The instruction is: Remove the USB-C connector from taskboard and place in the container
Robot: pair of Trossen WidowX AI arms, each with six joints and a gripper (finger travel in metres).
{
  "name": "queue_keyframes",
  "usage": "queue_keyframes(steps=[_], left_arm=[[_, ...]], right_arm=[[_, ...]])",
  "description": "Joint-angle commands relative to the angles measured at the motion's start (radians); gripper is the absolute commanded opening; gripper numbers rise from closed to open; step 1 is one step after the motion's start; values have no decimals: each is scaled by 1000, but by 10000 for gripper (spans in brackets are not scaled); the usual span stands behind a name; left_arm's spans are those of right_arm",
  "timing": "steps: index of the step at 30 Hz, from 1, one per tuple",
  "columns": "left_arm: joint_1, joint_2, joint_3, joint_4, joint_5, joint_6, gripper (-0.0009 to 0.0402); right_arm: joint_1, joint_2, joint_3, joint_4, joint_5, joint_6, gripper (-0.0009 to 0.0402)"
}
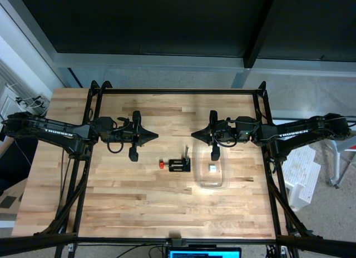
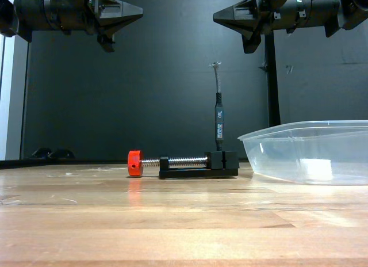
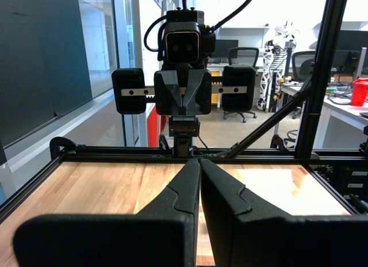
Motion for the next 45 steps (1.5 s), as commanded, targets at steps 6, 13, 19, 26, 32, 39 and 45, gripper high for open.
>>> queue_keyframes(steps=[6,13,19,26,32,39,45], left_arm=[[0,0,0,0,0,0,0],[0,0,0,1,0,0,0],[0,1,0,0,0,0,0],[0,0,0,0,0,0,0],[0,0,0,1,0,0,0],[0,1,0,1,0,0,0],[0,1,0,0,0,0,0]], right_arm=[[0,0,0,0,0,0,0],[0,0,0,0,0,2,0],[2,-3,20,-93,-1,3,0],[32,3,155,-435,0,-27,0],[65,40,259,-708,19,-31,0],[116,122,364,-936,55,-26,0],[137,196,459,-1098,55,-18,0]])
